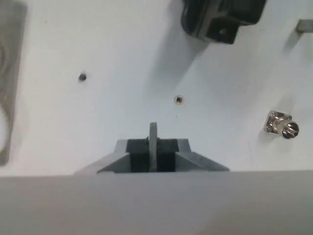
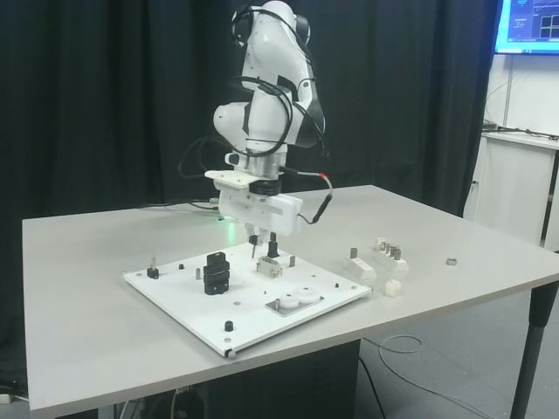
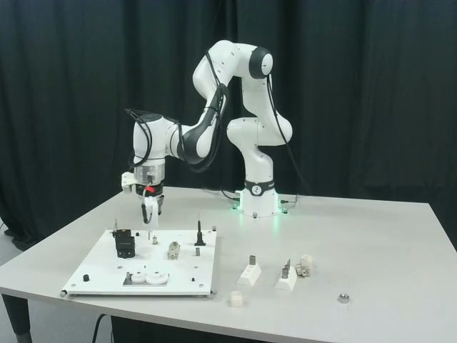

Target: Insert square peg 1.

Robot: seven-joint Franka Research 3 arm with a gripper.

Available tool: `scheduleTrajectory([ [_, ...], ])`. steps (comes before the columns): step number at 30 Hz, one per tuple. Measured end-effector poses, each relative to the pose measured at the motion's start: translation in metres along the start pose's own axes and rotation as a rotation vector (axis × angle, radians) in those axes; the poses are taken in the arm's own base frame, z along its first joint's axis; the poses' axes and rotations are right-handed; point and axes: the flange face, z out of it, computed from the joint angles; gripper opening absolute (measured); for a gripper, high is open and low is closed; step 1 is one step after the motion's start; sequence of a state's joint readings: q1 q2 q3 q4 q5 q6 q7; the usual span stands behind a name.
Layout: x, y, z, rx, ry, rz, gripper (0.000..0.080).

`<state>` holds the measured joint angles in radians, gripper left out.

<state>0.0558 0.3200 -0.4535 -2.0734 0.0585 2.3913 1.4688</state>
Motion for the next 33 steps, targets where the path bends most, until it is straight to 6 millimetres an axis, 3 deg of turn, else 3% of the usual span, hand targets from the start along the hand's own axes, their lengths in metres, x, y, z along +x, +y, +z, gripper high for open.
scheduleTrajectory([
  [33, 0.024, 0.038, 0.045, 0.02, -0.069, 0.319, 0.0028],
])
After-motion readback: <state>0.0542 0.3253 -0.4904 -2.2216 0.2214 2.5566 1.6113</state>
